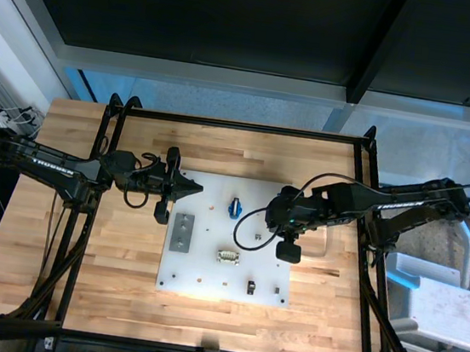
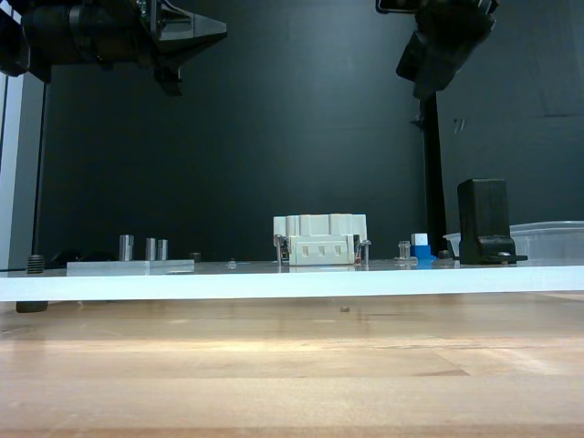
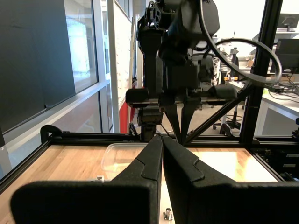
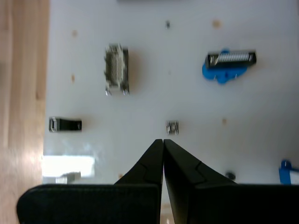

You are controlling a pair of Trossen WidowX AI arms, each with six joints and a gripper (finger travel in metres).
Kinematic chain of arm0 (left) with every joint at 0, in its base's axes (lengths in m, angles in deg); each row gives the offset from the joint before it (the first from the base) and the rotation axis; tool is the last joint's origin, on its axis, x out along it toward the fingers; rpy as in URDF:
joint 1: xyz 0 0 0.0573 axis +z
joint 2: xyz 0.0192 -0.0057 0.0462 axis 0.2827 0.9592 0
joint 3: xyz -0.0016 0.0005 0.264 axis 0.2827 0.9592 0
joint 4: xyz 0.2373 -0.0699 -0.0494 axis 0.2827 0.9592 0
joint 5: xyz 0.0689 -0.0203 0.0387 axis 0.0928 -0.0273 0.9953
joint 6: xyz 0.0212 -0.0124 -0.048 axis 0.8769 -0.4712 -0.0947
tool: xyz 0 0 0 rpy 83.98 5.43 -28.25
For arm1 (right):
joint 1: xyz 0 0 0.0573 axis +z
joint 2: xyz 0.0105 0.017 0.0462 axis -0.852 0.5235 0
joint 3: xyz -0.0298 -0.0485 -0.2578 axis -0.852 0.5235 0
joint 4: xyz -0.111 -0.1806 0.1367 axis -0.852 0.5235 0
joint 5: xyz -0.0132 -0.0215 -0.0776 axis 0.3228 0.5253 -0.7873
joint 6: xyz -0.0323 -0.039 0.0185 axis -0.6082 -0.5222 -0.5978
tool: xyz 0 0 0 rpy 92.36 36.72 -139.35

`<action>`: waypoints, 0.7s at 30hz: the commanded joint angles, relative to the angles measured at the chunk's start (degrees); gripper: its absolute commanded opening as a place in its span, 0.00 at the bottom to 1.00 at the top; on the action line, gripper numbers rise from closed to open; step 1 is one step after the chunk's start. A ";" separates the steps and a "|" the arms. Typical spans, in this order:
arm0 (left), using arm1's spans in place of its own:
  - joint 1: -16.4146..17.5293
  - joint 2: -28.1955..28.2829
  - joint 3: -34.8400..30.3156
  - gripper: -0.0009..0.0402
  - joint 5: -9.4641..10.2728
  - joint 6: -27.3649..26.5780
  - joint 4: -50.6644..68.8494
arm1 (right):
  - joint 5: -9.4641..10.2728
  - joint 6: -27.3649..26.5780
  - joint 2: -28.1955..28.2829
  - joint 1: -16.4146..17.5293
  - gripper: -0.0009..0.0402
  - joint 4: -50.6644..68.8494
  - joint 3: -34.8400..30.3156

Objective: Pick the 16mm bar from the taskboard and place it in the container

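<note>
The white taskboard (image 1: 231, 274) lies mid-table. Its grey holed block (image 1: 183, 231) holds three short upright bars; the widest-looking one (image 2: 126, 247) stands at the left end, and I cannot tell which is the 16mm bar. My left gripper (image 1: 197, 189) hovers high over the board's far left corner, shut and empty, also in the low view (image 2: 217, 33) and its wrist view (image 3: 162, 138). My right gripper (image 1: 286, 249) hangs shut and empty above the board's right part (image 4: 163, 140). The clear container (image 1: 323, 243) sits just right of the board, partly under the right arm.
On the board are a blue knob (image 1: 233, 207), a beige connector (image 1: 227, 257) and a small black fitting (image 1: 251, 286). A black frame (image 1: 241, 126) rings the wooden table. The container's rim (image 2: 547, 239) shows behind the black fitting (image 2: 484, 219).
</note>
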 commanded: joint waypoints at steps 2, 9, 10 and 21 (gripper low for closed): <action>0.00 0.00 -0.02 0.02 -0.02 0.02 0.00 | 0.00 1.27 2.36 1.31 0.02 3.96 -2.54; 0.00 0.00 -0.02 0.02 -0.02 0.02 0.00 | -0.02 4.13 3.91 4.37 0.02 5.27 -3.65; 0.00 0.00 -0.02 0.02 -0.02 0.02 0.00 | 0.00 4.70 3.89 4.79 0.02 5.53 -3.65; 0.02 0.00 -0.02 0.02 -0.02 0.02 0.00 | -0.68 11.52 4.55 10.01 0.02 8.35 -3.54</action>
